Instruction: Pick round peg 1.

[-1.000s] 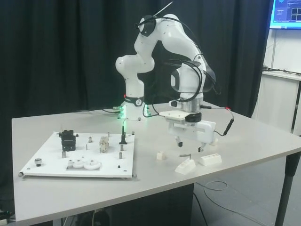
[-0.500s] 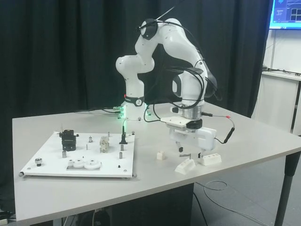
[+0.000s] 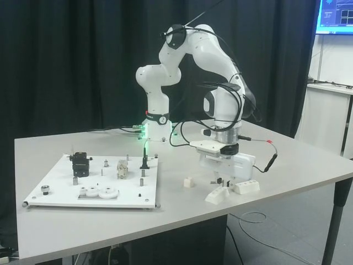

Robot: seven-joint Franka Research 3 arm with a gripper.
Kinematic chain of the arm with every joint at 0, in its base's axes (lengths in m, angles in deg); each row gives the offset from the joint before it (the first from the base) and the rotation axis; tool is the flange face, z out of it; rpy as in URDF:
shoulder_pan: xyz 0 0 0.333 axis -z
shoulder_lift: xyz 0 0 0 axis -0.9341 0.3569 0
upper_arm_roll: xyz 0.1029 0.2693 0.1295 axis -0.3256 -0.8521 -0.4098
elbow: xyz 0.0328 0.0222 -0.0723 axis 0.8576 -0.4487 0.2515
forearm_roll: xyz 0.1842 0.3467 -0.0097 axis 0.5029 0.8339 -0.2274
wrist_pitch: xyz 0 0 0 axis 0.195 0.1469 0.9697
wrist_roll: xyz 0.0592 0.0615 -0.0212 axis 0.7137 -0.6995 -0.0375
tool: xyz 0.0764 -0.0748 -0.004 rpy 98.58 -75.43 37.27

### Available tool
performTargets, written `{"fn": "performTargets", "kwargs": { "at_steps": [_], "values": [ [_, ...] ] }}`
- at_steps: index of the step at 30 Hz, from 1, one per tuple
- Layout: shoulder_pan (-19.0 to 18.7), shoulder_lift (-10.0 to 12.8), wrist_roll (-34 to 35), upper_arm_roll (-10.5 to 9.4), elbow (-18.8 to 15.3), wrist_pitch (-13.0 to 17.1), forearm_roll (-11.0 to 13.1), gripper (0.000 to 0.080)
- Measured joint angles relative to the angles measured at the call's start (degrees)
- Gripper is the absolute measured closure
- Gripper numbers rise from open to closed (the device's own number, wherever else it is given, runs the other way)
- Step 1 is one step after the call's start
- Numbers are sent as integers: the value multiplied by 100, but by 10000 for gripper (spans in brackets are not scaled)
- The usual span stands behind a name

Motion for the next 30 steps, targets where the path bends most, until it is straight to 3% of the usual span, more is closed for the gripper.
{"fn": "performTargets", "kwargs": {
  "at_steps": [5,6,10,11,16,30],
  "values": [
    [-1,36,-26,-4,20,-4,-19,422],
    [-1,40,-34,-4,21,-5,-23,603],
    [0,51,-63,-4,30,-20,-61,603],
    [0,53,-63,-4,35,-29,-81,760],
    [2,56,-63,-2,79,-125,-149,760],
    [7,-21,-63,51,445,-857,-345,768]
  ]
}}
